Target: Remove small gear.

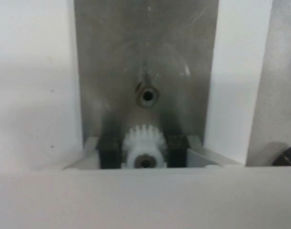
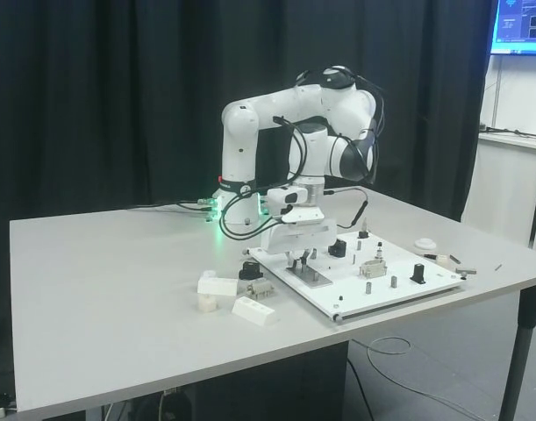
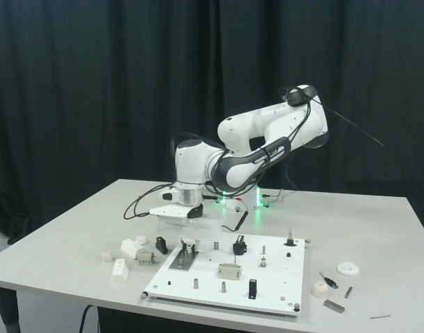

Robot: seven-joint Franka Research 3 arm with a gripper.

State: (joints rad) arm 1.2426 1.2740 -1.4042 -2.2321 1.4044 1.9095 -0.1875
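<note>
The small white gear (image 1: 144, 144) sits between the black finger pads (image 1: 109, 152) of my gripper (image 1: 144, 153), which is shut on it. Beyond the gear lies a grey metal plate (image 1: 145, 52) with a bare upright shaft (image 1: 147, 95); the gear is off that shaft. In the first room view my gripper (image 2: 296, 259) hangs just above the grey plate (image 2: 310, 276) at the near left end of the white board (image 2: 382, 289). In the second room view the gripper (image 3: 187, 247) stands over the same plate (image 3: 179, 263); the gear is too small to see there.
The white board (image 3: 267, 291) carries several small black and grey parts and pegs. White blocks (image 2: 217, 285) and a black piece (image 2: 248, 274) lie on the table beside the board's left end. A white disc (image 3: 348, 268) and small bits lie past its right end.
</note>
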